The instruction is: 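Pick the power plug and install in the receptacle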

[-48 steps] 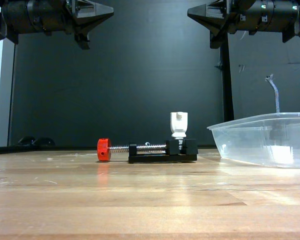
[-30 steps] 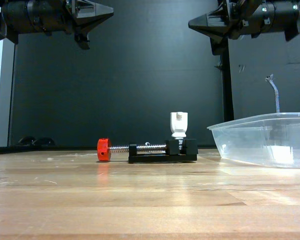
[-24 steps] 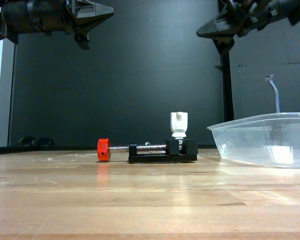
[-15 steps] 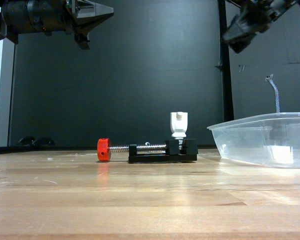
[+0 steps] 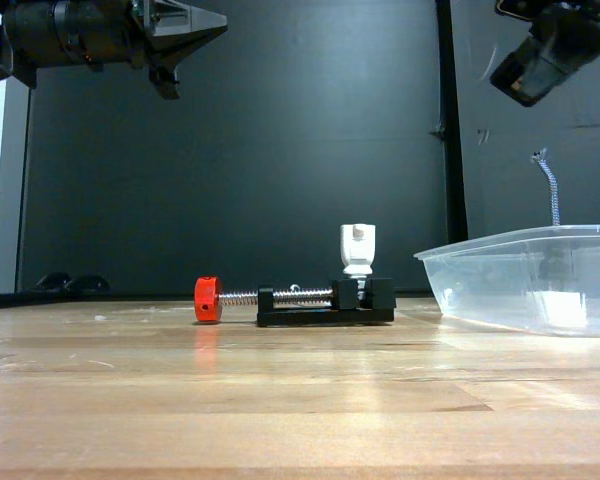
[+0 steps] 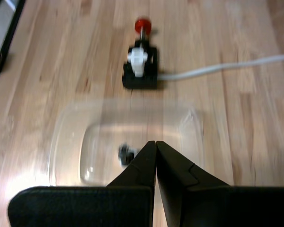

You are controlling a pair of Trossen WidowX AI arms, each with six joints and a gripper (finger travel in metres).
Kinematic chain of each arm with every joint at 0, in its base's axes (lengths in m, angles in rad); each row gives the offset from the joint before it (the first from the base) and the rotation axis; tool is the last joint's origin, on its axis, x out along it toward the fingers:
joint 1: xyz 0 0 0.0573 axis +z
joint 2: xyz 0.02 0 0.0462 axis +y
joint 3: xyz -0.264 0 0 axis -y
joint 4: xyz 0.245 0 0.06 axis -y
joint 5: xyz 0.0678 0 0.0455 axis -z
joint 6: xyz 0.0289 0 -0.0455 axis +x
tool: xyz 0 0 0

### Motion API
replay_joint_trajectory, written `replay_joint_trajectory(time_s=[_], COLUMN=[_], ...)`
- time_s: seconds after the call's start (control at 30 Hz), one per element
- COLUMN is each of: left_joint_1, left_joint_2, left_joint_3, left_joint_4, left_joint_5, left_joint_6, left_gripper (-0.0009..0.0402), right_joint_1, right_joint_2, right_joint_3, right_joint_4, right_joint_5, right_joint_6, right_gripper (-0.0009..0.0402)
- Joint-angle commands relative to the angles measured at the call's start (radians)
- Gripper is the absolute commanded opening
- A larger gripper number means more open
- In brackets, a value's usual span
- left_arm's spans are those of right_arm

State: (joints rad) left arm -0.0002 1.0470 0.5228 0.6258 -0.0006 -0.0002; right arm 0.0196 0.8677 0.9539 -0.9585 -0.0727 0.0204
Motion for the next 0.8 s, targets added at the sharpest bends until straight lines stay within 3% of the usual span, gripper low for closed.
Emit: replay_joint_trajectory(time_s=[0.03, 0.27, 0.37, 0.47, 0.8], left_joint_1=[0.0, 0.0, 0.0, 0.0, 0.0], left_joint_2=[0.0, 0.0, 0.0, 0.0, 0.0], left_joint_3=[0.0, 0.0, 0.0, 0.0, 0.0], left_joint_4=[0.0, 0.0, 0.0, 0.0, 0.0], left_joint_5=[0.0, 0.0, 0.0, 0.0, 0.0], left_joint_6=[0.0, 0.0, 0.0, 0.0, 0.0], left_gripper=[0.0, 0.0, 0.0, 0.0, 0.0], right_joint_1=[0.003, 0.039, 0.057, 0.075, 0.163], right_joint_2=[-0.003, 0.002, 0.016, 0.033, 0.127], right_joint_3=[0.006, 0.004, 0.002, -0.003, -0.066], right_joint_4=[-0.056, -0.176, -0.188, -0.185, -0.091], right_joint_5=[-0.006, -0.007, 0.031, 0.039, 0.083], right_joint_6=[0.002, 0.026, 0.064, 0.078, 0.134], right_gripper=[0.0, 0.0, 0.0001, 0.0012, 0.0136])
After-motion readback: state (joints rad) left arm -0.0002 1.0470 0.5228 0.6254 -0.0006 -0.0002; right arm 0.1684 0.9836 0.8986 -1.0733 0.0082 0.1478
